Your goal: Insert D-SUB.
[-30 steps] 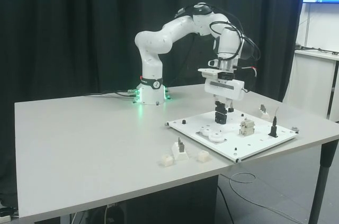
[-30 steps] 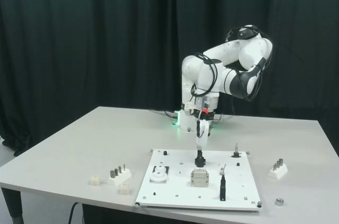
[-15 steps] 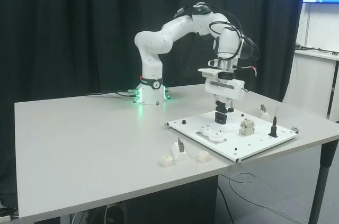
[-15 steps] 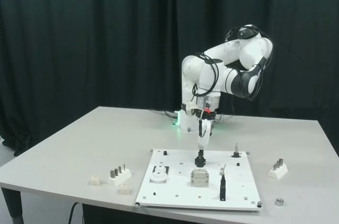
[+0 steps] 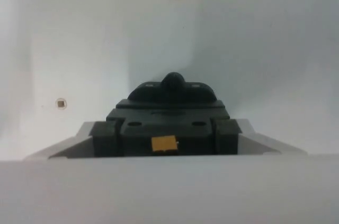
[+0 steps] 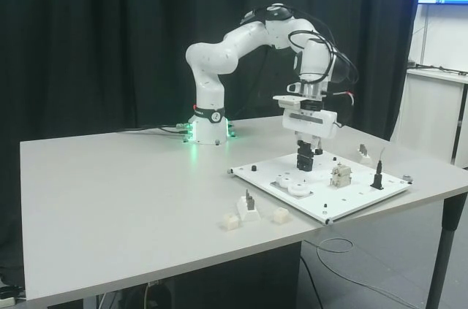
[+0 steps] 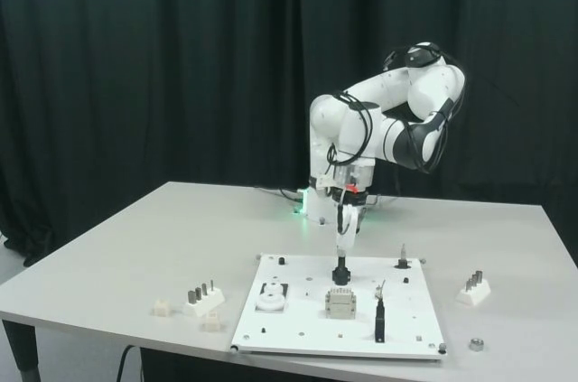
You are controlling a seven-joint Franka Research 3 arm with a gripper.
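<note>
- The grey tabletop [image 6: 110, 185] carries the white Franka arm [image 6: 219, 53] and, towards its near right part in the first room view, a white assembly board [image 6: 365, 196] with several small fixtures on it.
- The arm reaches over the board, and its tool [image 6: 305, 157] points straight down at the middle of the board.
- The task looks to be in its last stretch. The black D-SUB connector [image 5: 166, 123] hangs in the tool, low over the board or just touching it; I cannot tell from these views whether it is seated in a socket.
- What seems left is to press the connector fully home, let it go and lift away.
- In the wrist view the tool's two black fingers [image 5: 104, 138] sit clenched against either side of the connector body, so the tool is grasping the D-SUB connector.
- A grey socket block [image 7: 340, 302] stands on the board just near of the held connector in the second room view.
</note>
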